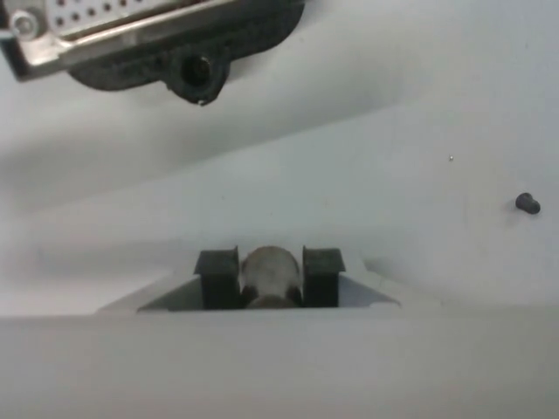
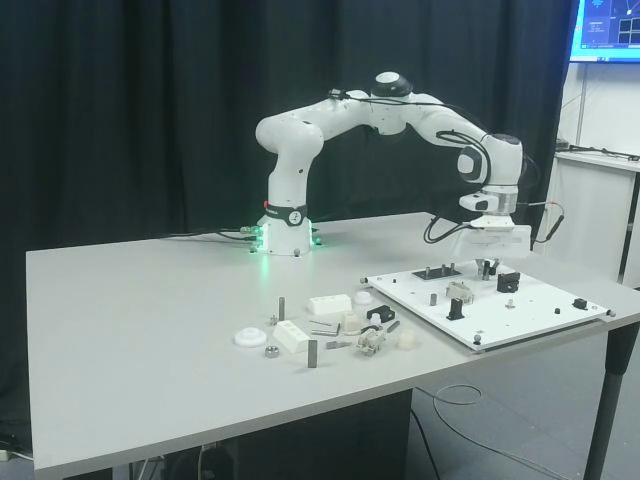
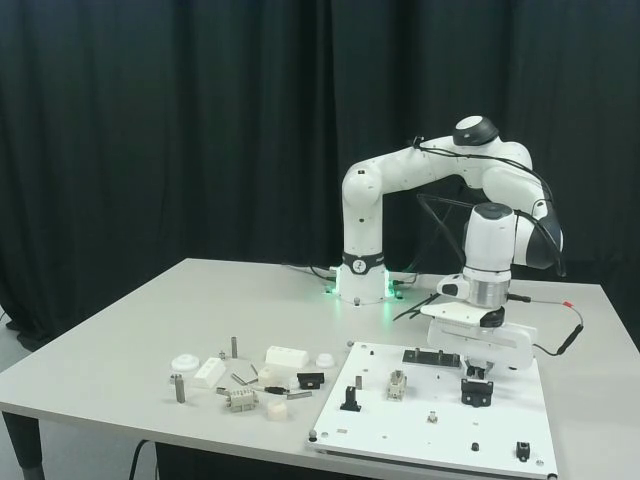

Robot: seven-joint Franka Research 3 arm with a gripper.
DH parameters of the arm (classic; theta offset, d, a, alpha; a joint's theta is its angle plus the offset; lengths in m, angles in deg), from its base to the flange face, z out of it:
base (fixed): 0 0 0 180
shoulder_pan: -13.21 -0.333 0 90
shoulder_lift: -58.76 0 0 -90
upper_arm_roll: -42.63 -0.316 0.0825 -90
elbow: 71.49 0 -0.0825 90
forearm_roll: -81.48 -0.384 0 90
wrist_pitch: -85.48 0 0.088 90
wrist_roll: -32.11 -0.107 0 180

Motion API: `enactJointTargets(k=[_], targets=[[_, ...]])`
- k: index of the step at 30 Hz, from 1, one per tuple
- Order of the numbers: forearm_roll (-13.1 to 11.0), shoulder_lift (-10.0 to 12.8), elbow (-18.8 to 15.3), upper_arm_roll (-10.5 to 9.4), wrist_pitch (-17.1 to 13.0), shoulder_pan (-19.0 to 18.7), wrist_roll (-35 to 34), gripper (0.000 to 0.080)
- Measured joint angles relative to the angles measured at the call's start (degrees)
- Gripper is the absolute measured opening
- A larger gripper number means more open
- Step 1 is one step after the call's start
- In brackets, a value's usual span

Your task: Remove round peg 4.

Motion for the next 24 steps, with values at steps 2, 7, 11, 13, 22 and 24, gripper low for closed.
enactJointTargets(k=[2, 7, 11, 13, 22, 24], targets=[[0.0, 0.0, 0.2, 0.00, 0.3, 0.2, 0.0, 0.0152], [0.0, 0.0, 0.6, 0.00, 1.1, 0.7, 0.0, 0.0152], [0.0, -0.1, 1.1, 0.00, 1.9, 1.3, 0.0, 0.0152], [0.1, -0.1, 1.4, 0.00, 2.4, 1.6, 0.0, 0.0152], [0.7, -0.1, 2.4, -0.01, 3.9, 2.4, 0.0, 0.0152], [0.9, -0.1, 2.5, -0.01, 4.0, 2.5, 0.0, 0.0152]])
